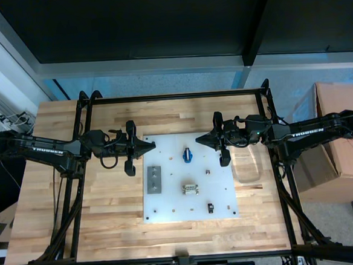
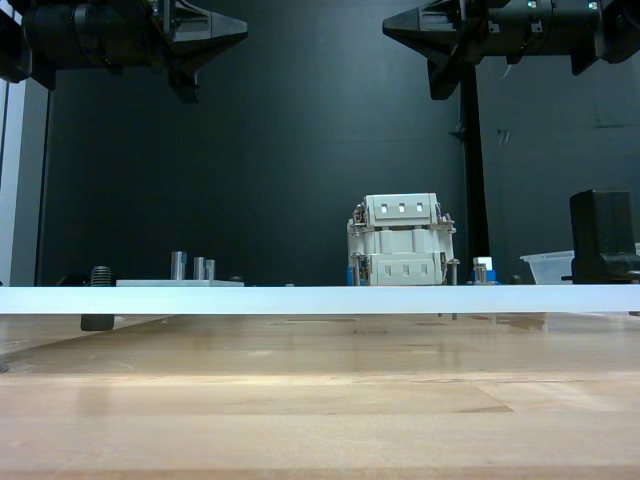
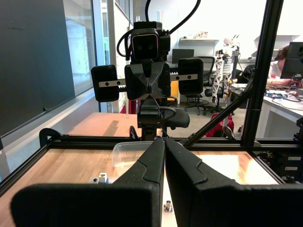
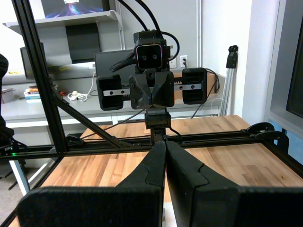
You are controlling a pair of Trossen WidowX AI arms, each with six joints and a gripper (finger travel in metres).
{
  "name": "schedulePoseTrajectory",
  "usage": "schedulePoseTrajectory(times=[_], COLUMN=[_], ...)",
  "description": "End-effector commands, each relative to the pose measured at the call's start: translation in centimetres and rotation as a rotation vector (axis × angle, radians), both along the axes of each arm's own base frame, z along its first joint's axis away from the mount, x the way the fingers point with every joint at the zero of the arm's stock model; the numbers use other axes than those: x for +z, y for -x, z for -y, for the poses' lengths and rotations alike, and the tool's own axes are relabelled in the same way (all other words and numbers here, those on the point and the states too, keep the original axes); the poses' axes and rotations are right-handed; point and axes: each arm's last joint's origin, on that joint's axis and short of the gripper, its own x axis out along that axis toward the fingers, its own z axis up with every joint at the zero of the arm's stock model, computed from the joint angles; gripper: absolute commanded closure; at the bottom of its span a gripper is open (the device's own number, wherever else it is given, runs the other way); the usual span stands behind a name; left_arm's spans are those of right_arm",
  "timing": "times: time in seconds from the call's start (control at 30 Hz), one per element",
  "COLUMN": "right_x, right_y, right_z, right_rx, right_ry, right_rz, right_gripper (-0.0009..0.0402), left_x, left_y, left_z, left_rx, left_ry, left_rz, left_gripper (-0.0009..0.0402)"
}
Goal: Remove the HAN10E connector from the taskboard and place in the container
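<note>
The grey HAN10E connector (image 1: 191, 189) (image 2: 400, 242) stands upright in its seat on the white taskboard (image 1: 169, 207), near the board's middle. My left gripper (image 1: 152, 146) (image 3: 164, 142) hovers high over the board's far left corner, shut and holding nothing. My right gripper (image 1: 200, 139) (image 4: 165, 143) hangs high over the board's far right part, also shut and holding nothing. The two face each other, well above and behind the connector. The clear plastic container (image 1: 249, 162) (image 3: 129, 152) sits on the table just right of the board, under the right arm.
On the board are a blue part (image 1: 187, 155), a grey metal plate with pegs (image 1: 153, 179) (image 2: 180, 282) and a small black part (image 1: 210, 208) (image 2: 602, 237). A black frame (image 1: 174, 97) surrounds the table. A cardboard box (image 1: 342, 157) stands off to the right.
</note>
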Motion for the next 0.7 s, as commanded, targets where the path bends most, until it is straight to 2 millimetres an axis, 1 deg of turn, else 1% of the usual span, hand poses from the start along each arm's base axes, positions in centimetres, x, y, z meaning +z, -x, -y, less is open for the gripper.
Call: schedulePoseTrajectory(times=[0.03,0.53,0.6,0.7], right_x=[0.0,-0.1,0.1,0.5], right_y=[0.0,0.0,-0.2,-0.6], right_z=[0.0,-0.1,-0.5,-1.5], right_rx=[0.001,0.016,0.04,0.072], right_ry=[0.0,0.0,-0.001,0.002], right_rz=[-0.005,-0.015,-0.061,-0.178], right_gripper=[0.0393,0.0393,0.0393,0.0393], left_x=[0.0,0.0,0.0,0.0], left_y=[0.0,0.0,0.0,0.0], left_z=[0.0,0.0,0.0,0.0], left_rx=[0.0,0.0,0.0,0.0], left_ry=[0.0,0.0,0.0,0.0], left_rz=[0.0,0.0,0.0,0.0], left_gripper=[0.0393,0.0393,0.0393,0.0393])
